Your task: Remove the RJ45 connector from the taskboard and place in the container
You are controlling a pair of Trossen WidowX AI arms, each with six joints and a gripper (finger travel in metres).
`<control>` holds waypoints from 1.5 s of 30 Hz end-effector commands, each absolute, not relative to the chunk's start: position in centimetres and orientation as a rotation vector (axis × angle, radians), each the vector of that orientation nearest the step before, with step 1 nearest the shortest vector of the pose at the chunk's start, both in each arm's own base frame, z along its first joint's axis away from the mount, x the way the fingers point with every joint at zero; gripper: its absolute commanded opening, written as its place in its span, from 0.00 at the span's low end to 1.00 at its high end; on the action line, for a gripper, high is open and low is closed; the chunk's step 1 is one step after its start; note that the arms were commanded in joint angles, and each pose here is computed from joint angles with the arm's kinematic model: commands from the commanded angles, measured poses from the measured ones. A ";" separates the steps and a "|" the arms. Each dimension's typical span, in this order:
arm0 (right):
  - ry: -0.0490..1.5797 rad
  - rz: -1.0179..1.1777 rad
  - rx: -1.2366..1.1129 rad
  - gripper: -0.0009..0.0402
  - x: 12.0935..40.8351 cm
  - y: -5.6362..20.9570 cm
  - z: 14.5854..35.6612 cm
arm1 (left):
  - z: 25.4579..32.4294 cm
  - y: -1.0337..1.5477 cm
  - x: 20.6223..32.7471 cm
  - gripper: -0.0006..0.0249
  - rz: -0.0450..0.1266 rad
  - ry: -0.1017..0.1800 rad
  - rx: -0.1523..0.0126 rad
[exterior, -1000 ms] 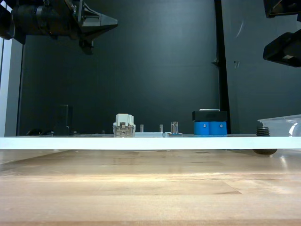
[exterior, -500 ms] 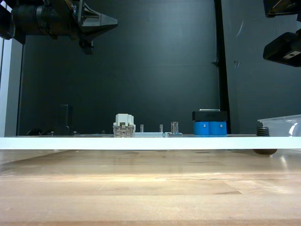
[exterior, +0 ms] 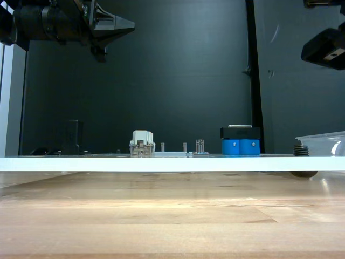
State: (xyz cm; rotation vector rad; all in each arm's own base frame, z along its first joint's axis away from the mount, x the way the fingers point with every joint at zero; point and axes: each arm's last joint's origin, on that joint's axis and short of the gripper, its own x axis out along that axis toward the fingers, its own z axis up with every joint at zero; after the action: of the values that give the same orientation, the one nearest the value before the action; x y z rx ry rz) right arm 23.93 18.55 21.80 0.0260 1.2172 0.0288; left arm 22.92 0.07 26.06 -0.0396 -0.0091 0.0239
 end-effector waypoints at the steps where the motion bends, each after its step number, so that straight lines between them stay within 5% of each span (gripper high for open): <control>1: 1.218 0.026 0.021 0.02 23.9 18.4 22.5 | 26.06 0.06 22.9 0.02 0.023 -0.009 -0.039; 12: 1.168 0.015 0.079 0.02 24.2 17.1 25.4 | 26.06 0.07 22.9 0.02 0.024 -0.009 -0.039; 24: 1.191 -0.044 0.095 0.05 24.5 15.3 25.6 | 26.06 0.06 22.9 0.03 0.023 -0.009 -0.040; 45: 1.168 -0.176 0.193 0.66 20.1 8.4 24.9 | 26.06 0.07 22.9 0.02 0.024 -0.009 -0.039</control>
State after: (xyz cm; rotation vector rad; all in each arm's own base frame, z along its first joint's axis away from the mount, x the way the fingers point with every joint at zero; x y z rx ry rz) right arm 20.42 8.65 25.00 0.1888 1.1718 -0.1729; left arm 22.91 0.07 26.06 -0.0396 -0.0091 0.0239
